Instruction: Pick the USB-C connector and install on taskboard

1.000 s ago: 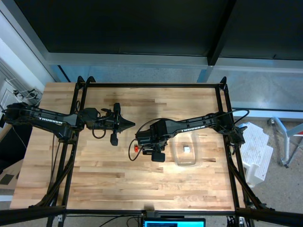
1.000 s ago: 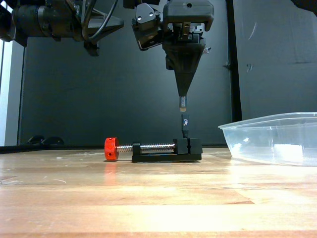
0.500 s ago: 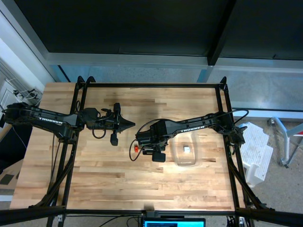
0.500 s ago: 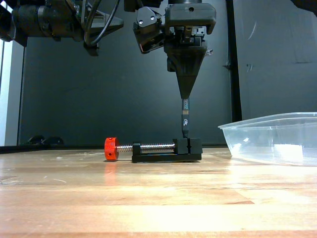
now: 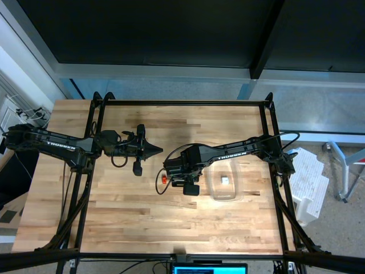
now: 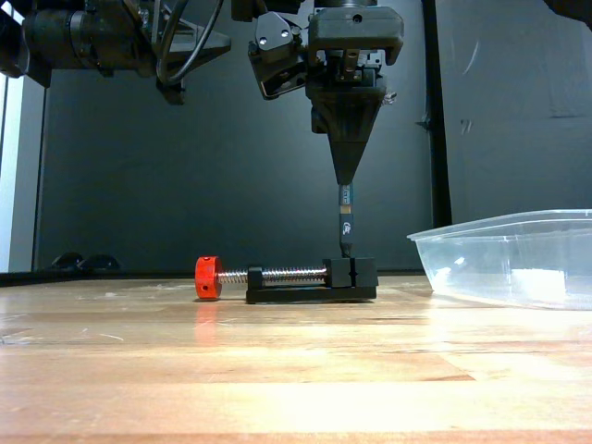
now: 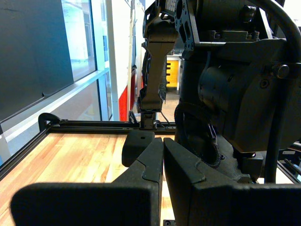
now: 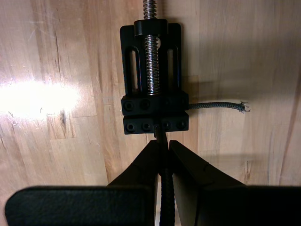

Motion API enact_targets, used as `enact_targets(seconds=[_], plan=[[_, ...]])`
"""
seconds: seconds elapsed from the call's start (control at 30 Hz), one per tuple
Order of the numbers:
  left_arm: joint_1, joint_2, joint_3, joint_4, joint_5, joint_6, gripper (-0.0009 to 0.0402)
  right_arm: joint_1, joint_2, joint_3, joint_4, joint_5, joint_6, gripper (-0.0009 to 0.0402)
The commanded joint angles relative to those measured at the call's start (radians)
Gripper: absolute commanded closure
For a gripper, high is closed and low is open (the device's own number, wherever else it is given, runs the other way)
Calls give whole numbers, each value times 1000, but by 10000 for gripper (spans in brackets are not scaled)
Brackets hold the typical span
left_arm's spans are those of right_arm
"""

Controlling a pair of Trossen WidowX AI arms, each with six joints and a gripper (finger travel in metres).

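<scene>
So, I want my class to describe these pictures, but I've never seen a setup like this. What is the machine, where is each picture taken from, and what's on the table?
These are two robot arms at a wooden table, each ending in a two-fingered gripper. One picture looks down from above, one looks level along the table top, and two come from cameras mounted on the arms. The right gripper points straight down, shut on the USB-C connector, a slim dark plug whose lower end meets the taskboard, a small black block with an orange knob. Beside it sits a clear plastic tray holding a small white block. The left gripper hovers above the table further left, shut, holding nothing.
</scene>
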Motion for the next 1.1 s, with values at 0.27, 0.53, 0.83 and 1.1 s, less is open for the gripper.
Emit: enact_targets(seconds=[0.27,0.53,0.83,1.1], plan=[[0,0,0,0,0,0,393,0,0,-10,6,-3,-2,393],[0,0,0,0,0,0,393,0,-2,-10,11,-3,-2,393],[0,0,0,0,0,0,393,1,-15,-10,7,-1,-2,393],[0,0,0,0,0,0,393,1,-19,-10,7,-1,-1,393]])
